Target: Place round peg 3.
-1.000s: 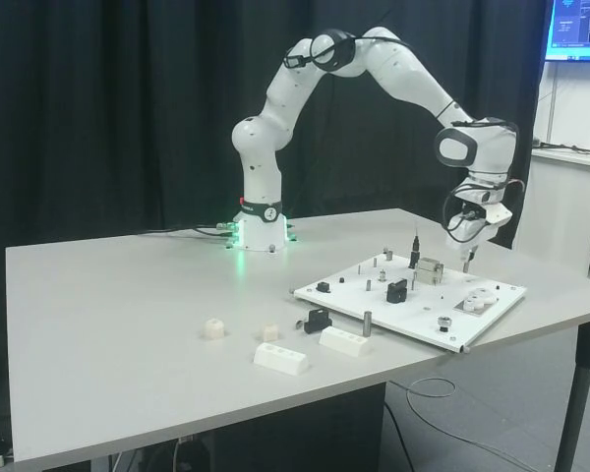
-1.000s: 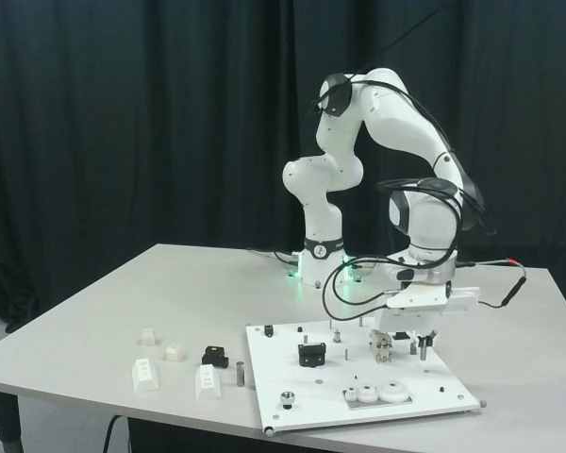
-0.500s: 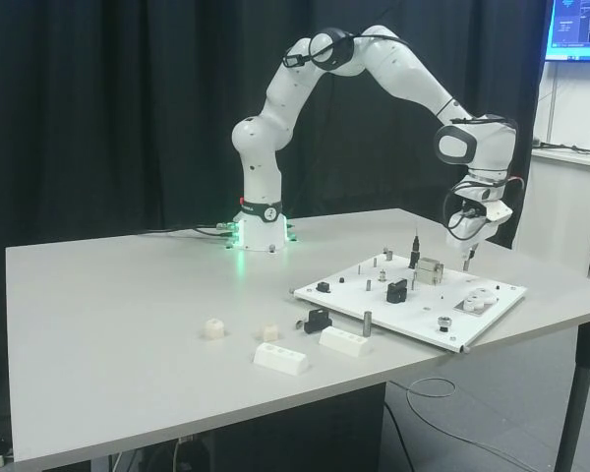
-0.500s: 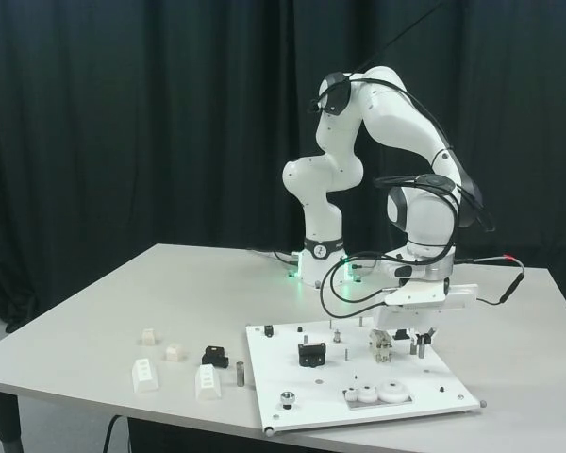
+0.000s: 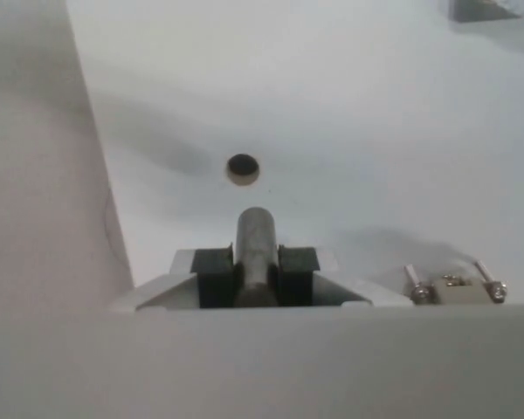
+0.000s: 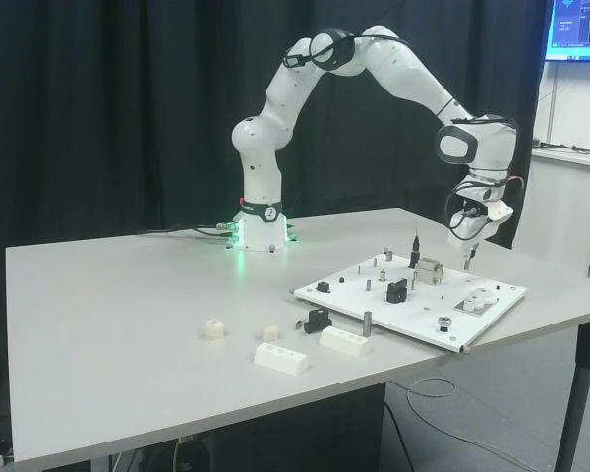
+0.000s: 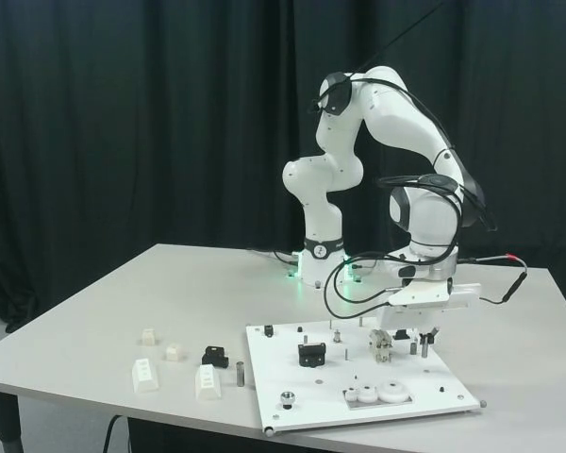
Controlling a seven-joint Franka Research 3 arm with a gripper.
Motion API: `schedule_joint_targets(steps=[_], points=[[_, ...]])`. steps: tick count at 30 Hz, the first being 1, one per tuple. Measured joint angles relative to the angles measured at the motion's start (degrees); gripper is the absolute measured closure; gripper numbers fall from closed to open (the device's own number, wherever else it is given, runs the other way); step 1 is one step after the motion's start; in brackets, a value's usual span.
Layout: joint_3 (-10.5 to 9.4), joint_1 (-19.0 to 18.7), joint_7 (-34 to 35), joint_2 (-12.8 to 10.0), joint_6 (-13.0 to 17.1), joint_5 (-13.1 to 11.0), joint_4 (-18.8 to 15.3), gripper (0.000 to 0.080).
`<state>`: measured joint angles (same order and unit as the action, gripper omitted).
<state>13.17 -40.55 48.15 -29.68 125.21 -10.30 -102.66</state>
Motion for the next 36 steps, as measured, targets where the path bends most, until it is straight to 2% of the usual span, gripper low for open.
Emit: schedule_joint_targets(steps=[11,21,27,36], points=[[-0.95,-1.5,0.5,0.2,-0.9,-2.9,0.0,0.0698],[-2.51,-3.9,5.9,0.3,-0.7,-3.2,-0.7,0.0698],[-2.58,-6.0,9.0,0.3,0.9,-2.8,-1.4,0.0698],[-2.31,-8.4,12.1,0.3,5.0,-1.9,-3.1,0.0698]])
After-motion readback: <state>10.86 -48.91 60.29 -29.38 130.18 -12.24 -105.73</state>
